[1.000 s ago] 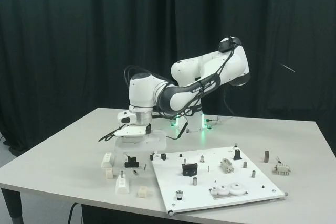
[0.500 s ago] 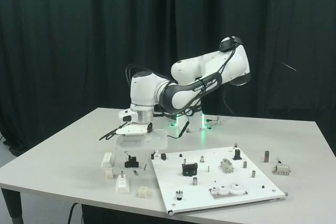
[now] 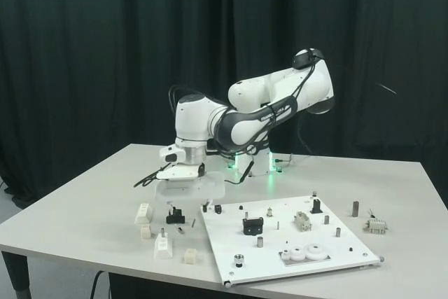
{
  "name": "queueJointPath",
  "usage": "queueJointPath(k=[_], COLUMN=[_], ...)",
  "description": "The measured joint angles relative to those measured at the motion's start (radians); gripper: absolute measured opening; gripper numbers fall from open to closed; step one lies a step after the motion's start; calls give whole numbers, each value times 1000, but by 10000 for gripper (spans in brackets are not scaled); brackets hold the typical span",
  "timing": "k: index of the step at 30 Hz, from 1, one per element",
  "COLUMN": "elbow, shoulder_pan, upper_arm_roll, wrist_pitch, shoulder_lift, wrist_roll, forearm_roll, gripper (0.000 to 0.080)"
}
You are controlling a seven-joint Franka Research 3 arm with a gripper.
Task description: Remove BNC.
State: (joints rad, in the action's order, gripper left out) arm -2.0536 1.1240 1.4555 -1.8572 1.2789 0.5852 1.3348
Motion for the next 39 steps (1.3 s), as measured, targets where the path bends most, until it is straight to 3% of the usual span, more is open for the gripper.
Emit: queueJointPath(k=[8, 17, 30, 39], elbow=[-6, -26, -130, -225], shoulder_pan=[18, 65, 202, 325], upper_arm_roll=[26, 69, 136, 164], wrist_pitch=[61, 150, 252, 227], shoulder_lift=[0, -2, -10, -16], wrist_roll=[-19, -129, -329, -389], forearm_roll=[-8, -16, -29, -28], gripper=[800, 800, 800, 800])
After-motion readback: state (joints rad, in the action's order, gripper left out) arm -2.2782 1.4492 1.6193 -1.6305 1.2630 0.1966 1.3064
